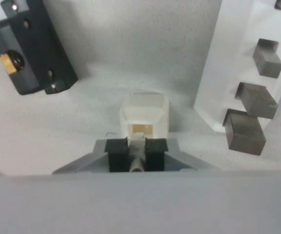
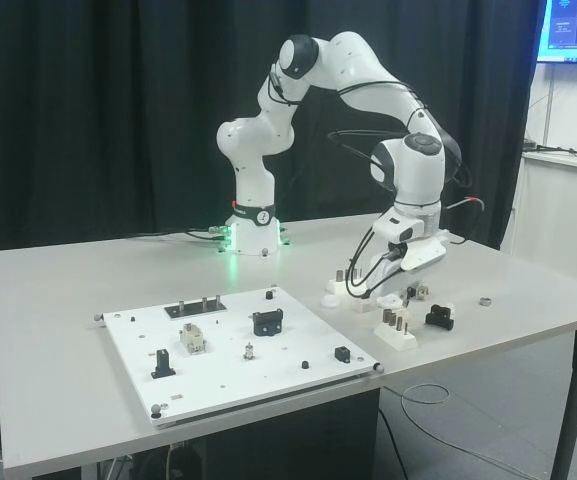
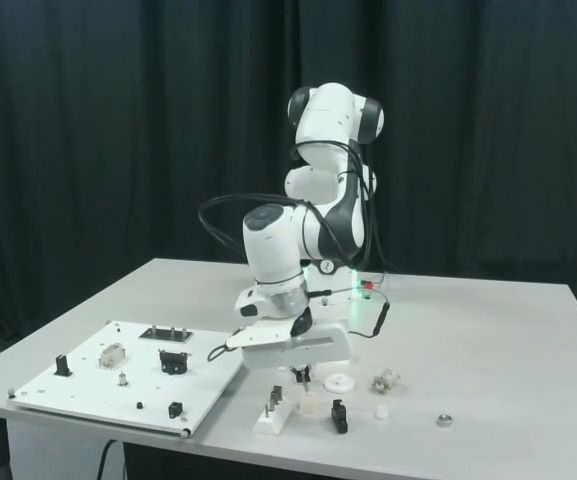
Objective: Insert Ethernet.
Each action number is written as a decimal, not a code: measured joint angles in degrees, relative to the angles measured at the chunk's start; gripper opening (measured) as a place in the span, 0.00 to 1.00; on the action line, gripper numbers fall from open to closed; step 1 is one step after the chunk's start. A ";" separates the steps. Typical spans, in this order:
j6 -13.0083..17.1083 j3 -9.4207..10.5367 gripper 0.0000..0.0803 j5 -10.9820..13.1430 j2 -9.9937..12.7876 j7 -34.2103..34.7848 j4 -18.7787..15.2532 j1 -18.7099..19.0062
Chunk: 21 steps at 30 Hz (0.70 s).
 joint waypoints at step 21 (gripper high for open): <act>0.00 0.00 0.09 -0.01 -0.27 0.65 0.00 0.24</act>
